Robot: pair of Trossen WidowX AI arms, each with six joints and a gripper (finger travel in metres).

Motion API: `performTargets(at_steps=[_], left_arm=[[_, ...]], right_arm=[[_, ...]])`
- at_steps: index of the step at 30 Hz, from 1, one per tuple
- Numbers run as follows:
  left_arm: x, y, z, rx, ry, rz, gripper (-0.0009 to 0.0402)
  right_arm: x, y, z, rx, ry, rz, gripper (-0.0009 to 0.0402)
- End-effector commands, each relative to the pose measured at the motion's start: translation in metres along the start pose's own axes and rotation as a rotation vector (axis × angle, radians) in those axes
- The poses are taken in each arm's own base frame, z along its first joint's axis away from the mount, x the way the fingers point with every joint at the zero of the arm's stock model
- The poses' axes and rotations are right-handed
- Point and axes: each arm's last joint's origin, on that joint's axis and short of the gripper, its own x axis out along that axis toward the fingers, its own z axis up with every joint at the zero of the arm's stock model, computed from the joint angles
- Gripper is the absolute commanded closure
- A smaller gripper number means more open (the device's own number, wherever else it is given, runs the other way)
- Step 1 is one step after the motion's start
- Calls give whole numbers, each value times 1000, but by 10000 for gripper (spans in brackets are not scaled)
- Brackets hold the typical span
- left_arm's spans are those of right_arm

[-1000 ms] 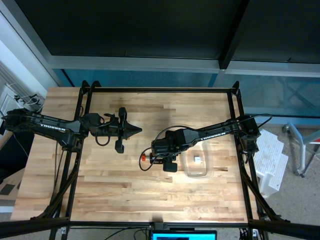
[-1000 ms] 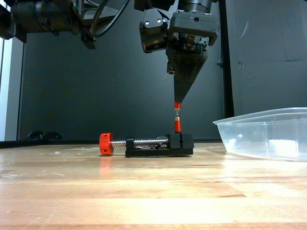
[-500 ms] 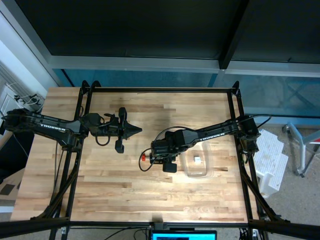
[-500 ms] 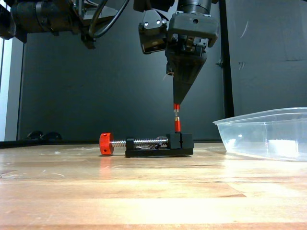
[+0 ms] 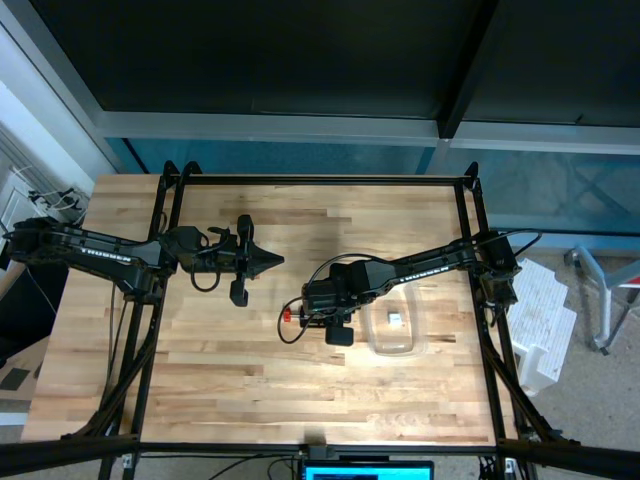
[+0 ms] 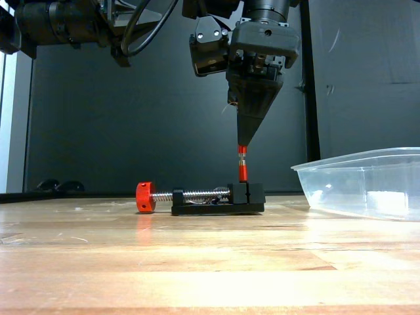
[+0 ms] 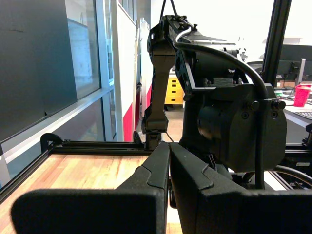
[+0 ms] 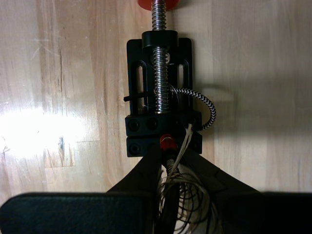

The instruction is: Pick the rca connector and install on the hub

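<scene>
My right hand point(image 6: 242, 146) grips the connector point(image 6: 242, 170) upright, its lower end meeting the hub point(image 6: 220, 200) on the bench point(image 6: 197, 262); I should press straight down, without tilt. My left hand point(image 5: 272, 261) hangs clenched, well apart.

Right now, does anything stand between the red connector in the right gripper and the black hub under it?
Nothing visible does. The right gripper holds the connector upright, its lower end at the top of the hub. A braided wire lies beside that spot, not across it. The left gripper is parked to the left, shut.
</scene>
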Motion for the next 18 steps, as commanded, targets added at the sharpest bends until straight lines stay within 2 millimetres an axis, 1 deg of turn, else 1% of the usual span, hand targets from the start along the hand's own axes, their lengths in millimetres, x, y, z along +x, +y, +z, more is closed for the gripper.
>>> performTargets(at_steps=[1,7,18], left_arm=[[0,0,0,0,0,0,393],[0,0,0,0,0,0,393],[0,0,0,0,0,0,393]], right_arm=[[5,0,-1,0,-3,1,393],[13,0,-4,1,-8,2,393],[13,0,-4,1,-13,3,393]])
